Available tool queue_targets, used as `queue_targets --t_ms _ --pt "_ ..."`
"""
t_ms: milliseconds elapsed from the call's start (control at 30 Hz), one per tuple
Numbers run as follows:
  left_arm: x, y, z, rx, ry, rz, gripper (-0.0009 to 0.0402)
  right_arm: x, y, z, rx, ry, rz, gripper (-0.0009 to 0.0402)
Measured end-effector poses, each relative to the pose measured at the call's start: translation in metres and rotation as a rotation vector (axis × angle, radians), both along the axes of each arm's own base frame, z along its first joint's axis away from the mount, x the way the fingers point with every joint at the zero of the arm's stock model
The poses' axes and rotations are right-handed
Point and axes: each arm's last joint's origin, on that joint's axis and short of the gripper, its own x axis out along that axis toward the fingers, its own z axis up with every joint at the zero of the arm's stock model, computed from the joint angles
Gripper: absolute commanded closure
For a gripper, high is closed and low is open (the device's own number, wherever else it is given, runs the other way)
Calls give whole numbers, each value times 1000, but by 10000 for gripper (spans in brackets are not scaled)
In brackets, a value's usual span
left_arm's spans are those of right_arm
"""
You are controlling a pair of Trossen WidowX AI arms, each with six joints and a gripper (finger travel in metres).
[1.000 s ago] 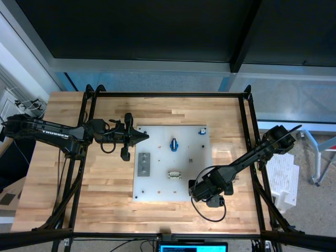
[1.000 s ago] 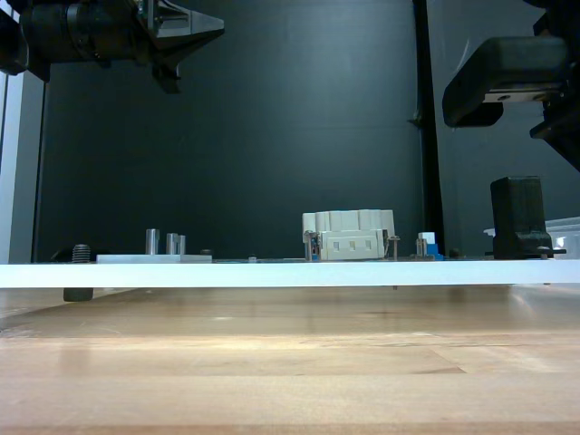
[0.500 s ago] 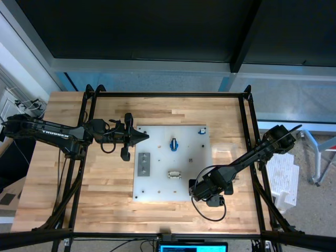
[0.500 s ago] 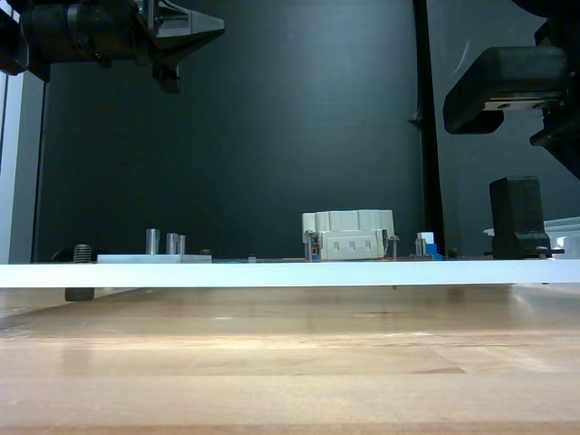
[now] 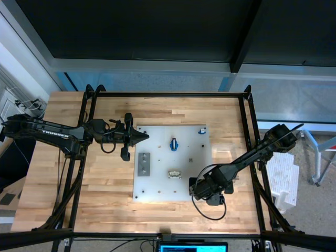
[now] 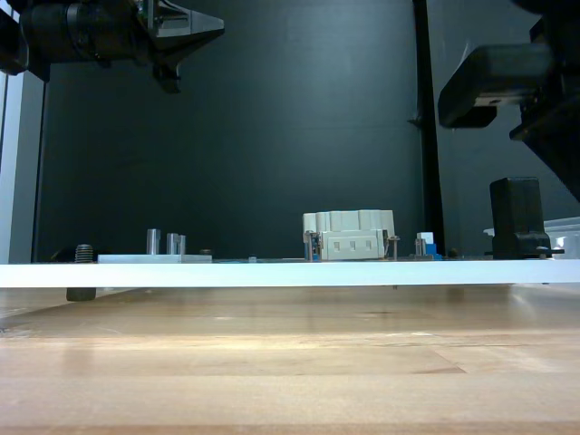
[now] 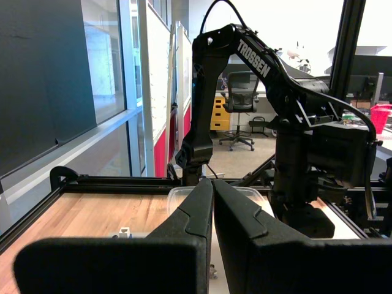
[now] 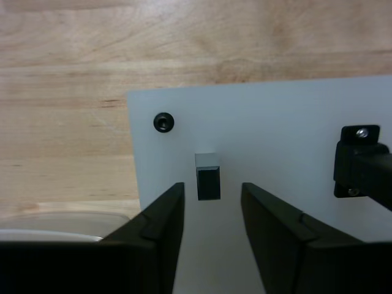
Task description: Pick the 16mm bar and install on taskboard
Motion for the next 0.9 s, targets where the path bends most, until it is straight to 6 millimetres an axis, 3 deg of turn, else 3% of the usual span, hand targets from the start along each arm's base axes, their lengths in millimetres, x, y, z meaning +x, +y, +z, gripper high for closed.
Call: queue_targets --t_ms 233,900 --pt "0 0 0 0 0 0 393 -4 -2 11 -5 -38 -22 204" --pt "0 0 0 0 0 0 393 -10 -5 65 23 -62 -68 206"
